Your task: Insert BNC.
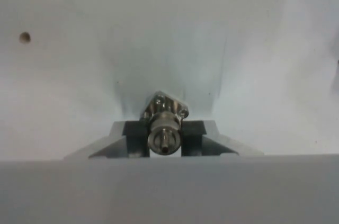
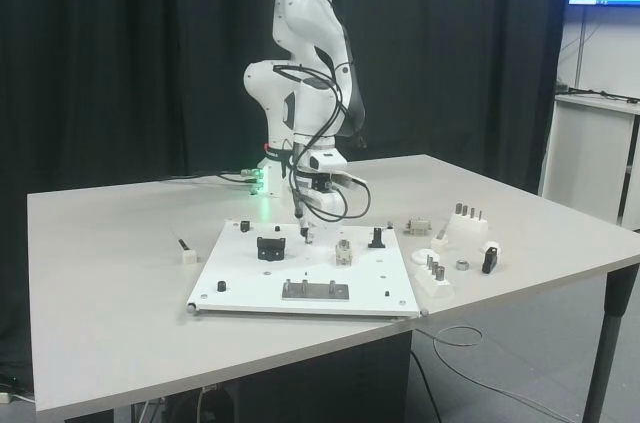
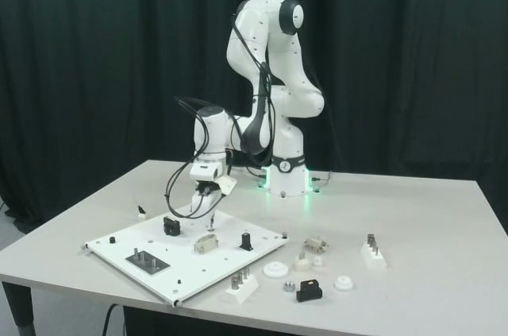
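In the wrist view a metal BNC connector (image 1: 164,131) with a square flange sits between my two black fingers (image 1: 133,135). My gripper (image 1: 164,142) is shut on it. Its flange end points down at the white board (image 1: 79,86), which lies close below. In the first room view the gripper (image 2: 305,230) hangs low over the back middle of the white board (image 2: 250,278). In the second room view the gripper (image 3: 205,209) is just above the board (image 3: 119,245), behind a black block (image 3: 171,227). The connector is too small to make out in either room view.
The board carries a black block (image 2: 270,247), a small metal part (image 2: 343,253), a black upright piece (image 2: 377,237) and a grey plate with pegs (image 2: 313,290). A small hole (image 1: 24,37) shows in the board. Several loose white and black parts (image 2: 455,243) lie to the board's right.
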Robot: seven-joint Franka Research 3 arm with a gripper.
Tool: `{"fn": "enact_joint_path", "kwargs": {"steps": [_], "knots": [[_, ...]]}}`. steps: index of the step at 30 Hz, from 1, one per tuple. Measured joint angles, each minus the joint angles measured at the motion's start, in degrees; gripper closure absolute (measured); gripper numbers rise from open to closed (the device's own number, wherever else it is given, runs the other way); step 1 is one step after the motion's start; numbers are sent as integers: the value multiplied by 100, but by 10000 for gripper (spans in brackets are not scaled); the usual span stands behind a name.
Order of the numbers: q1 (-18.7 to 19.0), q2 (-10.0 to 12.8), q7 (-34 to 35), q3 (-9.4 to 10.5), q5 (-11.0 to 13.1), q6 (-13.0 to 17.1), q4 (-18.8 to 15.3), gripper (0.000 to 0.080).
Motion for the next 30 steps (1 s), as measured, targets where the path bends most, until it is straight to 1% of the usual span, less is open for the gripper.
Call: {"fn": "enact_joint_path", "kwargs": {"steps": [30], "knots": [[4,64,-65,0,-6,-7,34,678]]}}
